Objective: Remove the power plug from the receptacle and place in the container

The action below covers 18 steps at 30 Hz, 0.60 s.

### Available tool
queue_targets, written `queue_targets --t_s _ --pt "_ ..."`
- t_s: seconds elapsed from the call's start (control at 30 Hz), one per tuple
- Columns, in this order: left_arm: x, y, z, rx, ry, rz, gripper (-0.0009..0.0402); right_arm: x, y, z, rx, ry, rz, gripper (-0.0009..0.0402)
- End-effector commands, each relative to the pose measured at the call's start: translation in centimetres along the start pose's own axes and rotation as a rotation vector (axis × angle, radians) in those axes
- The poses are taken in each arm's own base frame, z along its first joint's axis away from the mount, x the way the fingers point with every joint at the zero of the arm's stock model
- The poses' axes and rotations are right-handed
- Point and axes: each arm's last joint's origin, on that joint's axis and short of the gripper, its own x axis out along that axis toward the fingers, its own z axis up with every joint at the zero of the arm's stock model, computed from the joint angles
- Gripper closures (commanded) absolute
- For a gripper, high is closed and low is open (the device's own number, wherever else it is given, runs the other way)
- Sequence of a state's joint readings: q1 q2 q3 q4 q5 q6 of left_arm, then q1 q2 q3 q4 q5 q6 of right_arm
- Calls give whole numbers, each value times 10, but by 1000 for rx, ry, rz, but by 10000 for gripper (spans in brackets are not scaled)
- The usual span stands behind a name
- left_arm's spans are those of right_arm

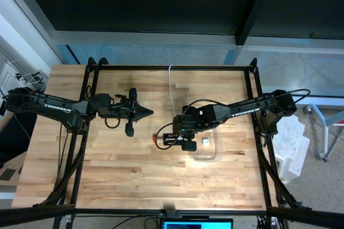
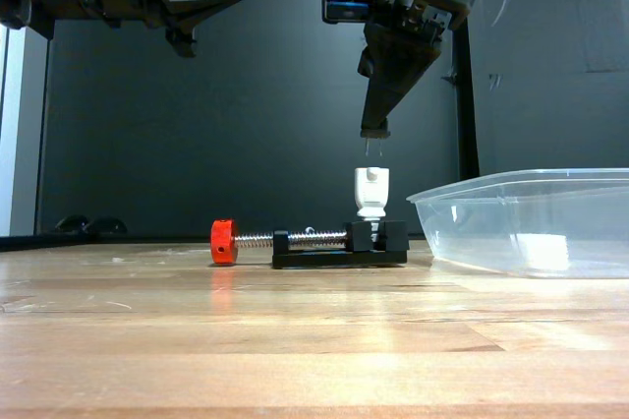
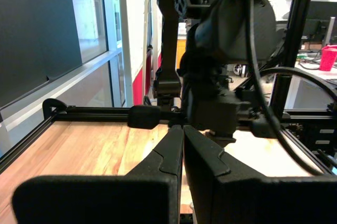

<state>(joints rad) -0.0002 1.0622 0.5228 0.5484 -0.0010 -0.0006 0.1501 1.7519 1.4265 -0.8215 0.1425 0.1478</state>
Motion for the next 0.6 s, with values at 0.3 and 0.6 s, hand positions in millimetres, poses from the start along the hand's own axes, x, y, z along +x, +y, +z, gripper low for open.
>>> queue_targets --t_s 0.3,0.6 --pt "0 0 0 0 2 0 393 -15 -4 -35 -18 62 -2 393" --pt "0 0 0 0 0 0 393 -1 -5 -76 -38 123 -8 393"
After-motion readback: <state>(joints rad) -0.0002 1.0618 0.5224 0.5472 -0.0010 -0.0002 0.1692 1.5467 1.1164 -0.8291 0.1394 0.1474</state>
